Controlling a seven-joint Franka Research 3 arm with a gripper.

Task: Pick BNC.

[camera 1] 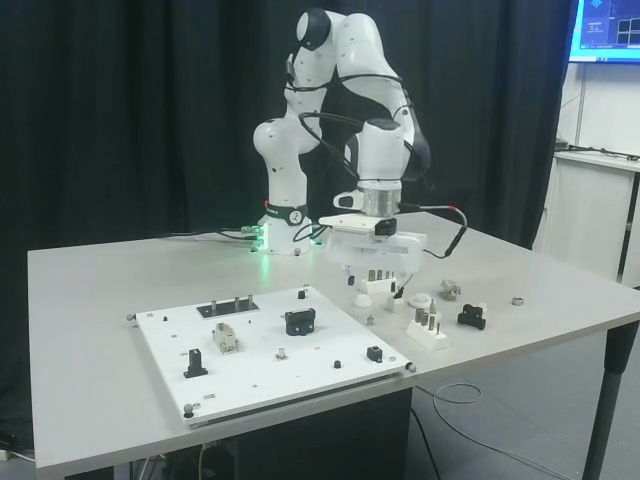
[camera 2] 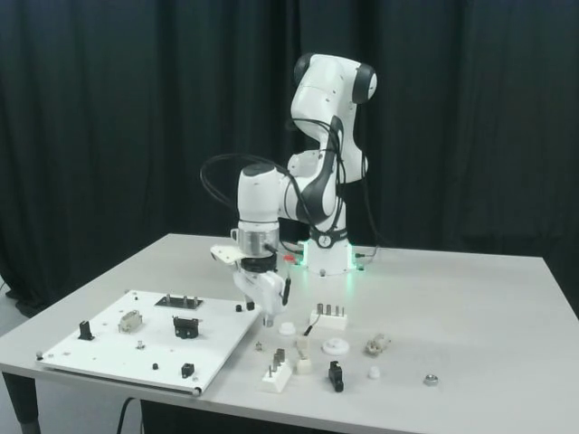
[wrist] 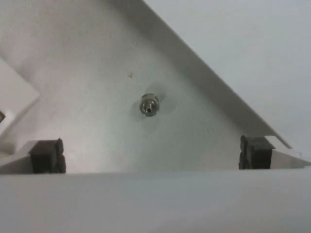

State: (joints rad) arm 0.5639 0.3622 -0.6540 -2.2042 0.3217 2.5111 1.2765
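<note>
- The gripper [wrist: 150,154] is seen released in the wrist view, its two black fingertip pads [wrist: 47,156] spread wide with nothing between them.
- The BNC [wrist: 149,105], a small metallic connector, is seen end-on on the white board [wrist: 97,73], close to the board's edge and its corner; in the wrist view it lies between the lines of the two pads but ahead of them.
- In the room views the gripper is held above the board corner nearest the loose parts on the grey table [camera 1: 80,290], clear of the surface.
- The step in hand is judged to be the approach, with no contact made yet.
- For a clean grasp, the hand is best centred over the connector first, so that it sits midway between the pads, and only then lowered straight down.
- The connector is small and round, so an off-centre close is likely to push it sideways or let it slip out; the pads are best brought onto its body low down.
- The white holder block [camera 1: 380,287] and the other small parts just beyond the corner are to be kept clear of during the descent.
</note>
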